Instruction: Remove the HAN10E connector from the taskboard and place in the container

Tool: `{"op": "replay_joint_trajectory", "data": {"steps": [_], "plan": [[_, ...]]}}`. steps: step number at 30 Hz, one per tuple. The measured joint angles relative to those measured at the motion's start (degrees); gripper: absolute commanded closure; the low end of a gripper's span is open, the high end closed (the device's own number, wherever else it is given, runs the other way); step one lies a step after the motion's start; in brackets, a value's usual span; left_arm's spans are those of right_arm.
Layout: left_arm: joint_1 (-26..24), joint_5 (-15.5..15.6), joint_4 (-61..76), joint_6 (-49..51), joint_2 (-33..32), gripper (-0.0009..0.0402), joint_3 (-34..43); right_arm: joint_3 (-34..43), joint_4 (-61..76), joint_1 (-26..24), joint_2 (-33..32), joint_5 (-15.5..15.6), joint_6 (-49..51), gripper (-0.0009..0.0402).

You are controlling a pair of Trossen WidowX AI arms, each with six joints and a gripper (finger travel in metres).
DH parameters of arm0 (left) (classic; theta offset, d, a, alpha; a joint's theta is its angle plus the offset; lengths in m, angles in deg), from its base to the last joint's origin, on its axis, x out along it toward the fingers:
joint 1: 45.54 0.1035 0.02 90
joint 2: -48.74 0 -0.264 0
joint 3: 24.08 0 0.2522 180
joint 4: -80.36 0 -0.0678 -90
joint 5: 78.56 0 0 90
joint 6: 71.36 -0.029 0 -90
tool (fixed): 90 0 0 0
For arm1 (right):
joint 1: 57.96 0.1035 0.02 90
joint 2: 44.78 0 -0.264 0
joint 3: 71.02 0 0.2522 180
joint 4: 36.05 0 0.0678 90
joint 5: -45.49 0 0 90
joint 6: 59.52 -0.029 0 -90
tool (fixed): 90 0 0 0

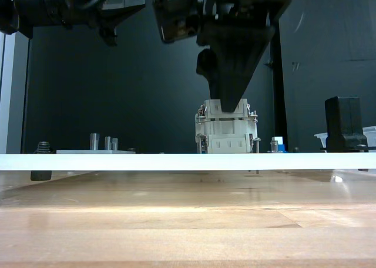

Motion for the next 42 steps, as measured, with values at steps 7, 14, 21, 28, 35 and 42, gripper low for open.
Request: {"op": "replay_joint_trajectory", "data": {"steps": [7, 14, 21, 28, 35, 42], "plan": [[0.0, 0.0, 0.0, 0.0, 0.0, 0.0393, 0.0, -2.2, -2.1, 0.0, 0.0, 0.0, -0.1, 0.0182], [0.0, 0.0, 0.0, 0.0, 0.0, 0.0393, 0.0, -2.2, -1.9, -0.1, 0.2, 0.0, 0.3, 0.0277], [0.0, 0.0, 0.0, 0.0, 0.0, 0.0393, 0.0, -2.3, -1.8, -0.1, 1.1, 0.0, 0.9, 0.0376], [0.0, 0.0, 0.0, 0.0, 0.0, 0.0393, 0.0, -2.2, -1.6, -0.1, 3.0, 0.5, 1.4, 0.0378], [0.0, 0.0, 0.0, 0.0, 0.0, 0.0393, 0.0, -2.2, -0.5, -0.1, 5.9, 0.2, 1.5, 0.0381], [0.0, 0.0, 0.0, 0.0, 0.0, 0.0393, 0.0, -4.2, 4.3, 0.3, 10.8, 0.0, 1.3, 0.0388]]}}
